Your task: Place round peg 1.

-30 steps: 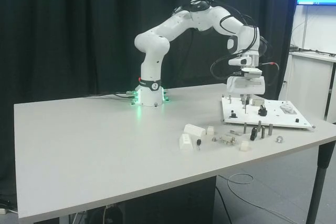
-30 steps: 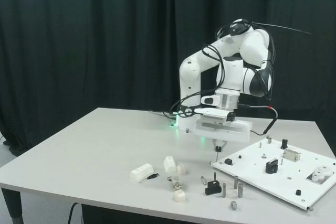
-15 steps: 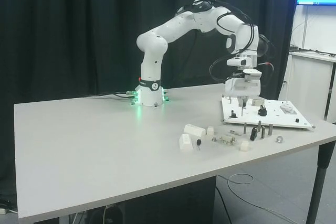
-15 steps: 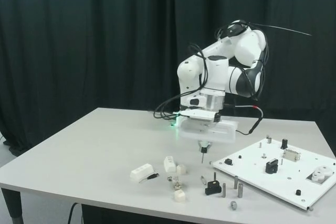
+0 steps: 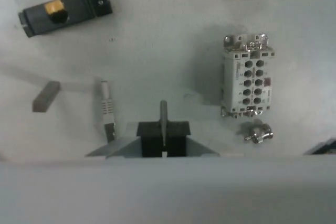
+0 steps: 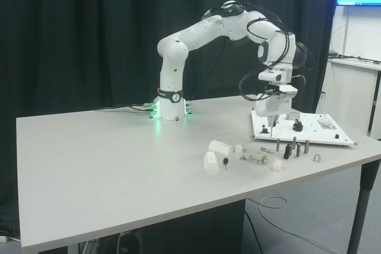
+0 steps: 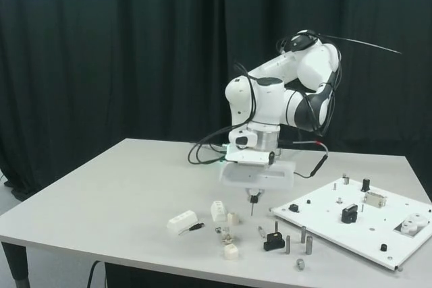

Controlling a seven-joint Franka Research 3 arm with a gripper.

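Evenly lit; wrist view seems soft.

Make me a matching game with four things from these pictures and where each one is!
Things:
1. round peg
2. white board
3. green lights
4. multi-pin connector

Places:
A. at the foot of the white arm
B. lying flat on the grey table, among loose parts
C. pinched in the gripper, pointing down, above the table
D. on one end of the table, carrying small parts

Pairs: 1-C, 2-D, 3-A, 4-B
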